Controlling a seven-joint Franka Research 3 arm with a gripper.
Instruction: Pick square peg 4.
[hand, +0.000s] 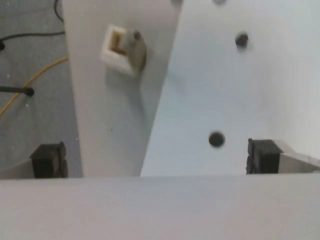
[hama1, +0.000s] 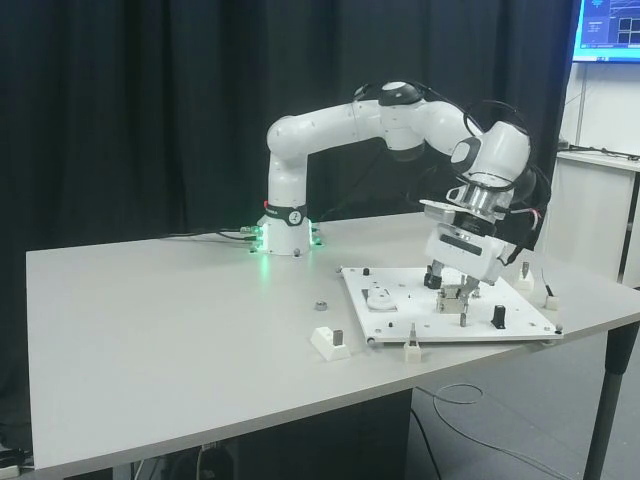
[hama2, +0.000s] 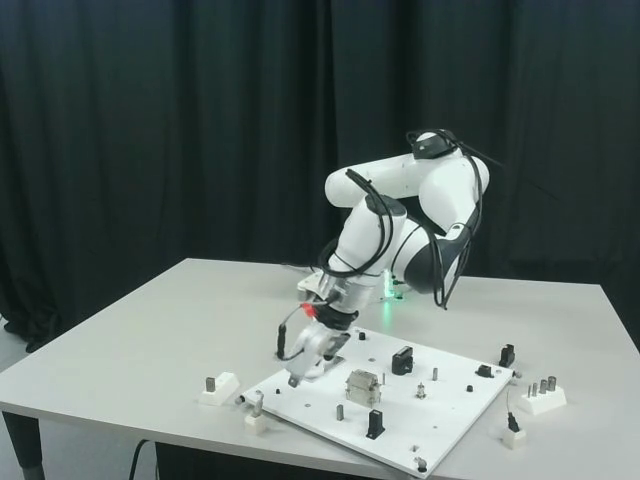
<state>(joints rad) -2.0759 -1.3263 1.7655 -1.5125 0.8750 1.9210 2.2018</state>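
Black fingertips (hand: 49, 160) frame my wrist view; the jaws stand wide with nothing between them. Beyond them, just off the white board's (hand: 225, 85) edge on the grey tabletop (hand: 112, 120), a grey peg (hand: 137, 50) stands in a small white holder (hand: 116, 50). I judge the peg rigid, light, probably metal and somewhat slick; I would pinch its exposed upper end across the flat faces.

First room view: gripper (hama1: 452, 283) hangs over the board.

Second room view: holder near the board's corner.
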